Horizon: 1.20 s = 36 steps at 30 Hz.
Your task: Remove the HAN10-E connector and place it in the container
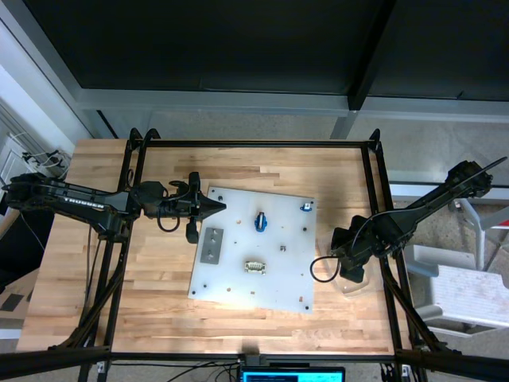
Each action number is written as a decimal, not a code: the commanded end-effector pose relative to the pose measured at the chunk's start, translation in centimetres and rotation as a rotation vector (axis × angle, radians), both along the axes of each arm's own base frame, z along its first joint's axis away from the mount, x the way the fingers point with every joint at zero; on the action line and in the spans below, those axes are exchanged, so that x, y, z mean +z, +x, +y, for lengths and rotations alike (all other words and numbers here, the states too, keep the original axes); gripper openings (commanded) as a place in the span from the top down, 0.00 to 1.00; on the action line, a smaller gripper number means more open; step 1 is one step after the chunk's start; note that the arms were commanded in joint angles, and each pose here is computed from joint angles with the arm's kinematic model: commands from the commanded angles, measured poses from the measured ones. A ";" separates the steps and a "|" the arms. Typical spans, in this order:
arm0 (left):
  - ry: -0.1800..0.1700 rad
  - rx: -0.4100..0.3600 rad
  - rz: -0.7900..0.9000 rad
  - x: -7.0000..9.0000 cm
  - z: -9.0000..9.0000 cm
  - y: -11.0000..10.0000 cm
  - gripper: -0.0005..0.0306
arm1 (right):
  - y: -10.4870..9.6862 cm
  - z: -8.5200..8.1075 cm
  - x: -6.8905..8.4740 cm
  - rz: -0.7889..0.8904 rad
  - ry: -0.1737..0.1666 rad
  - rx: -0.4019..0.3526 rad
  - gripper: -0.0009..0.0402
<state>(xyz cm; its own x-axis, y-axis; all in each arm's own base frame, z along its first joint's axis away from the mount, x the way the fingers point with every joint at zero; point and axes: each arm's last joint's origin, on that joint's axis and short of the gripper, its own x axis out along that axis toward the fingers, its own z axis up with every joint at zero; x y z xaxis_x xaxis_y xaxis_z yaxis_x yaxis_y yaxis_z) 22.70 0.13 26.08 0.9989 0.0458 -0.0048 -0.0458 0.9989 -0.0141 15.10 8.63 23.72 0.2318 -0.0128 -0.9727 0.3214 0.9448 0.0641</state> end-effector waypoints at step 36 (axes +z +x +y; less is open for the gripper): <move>0.000 0.000 0.000 0.0 0.0 0.0 0.98 | 0.0 0.0 0.0 -0.004 0.001 -0.041 0.33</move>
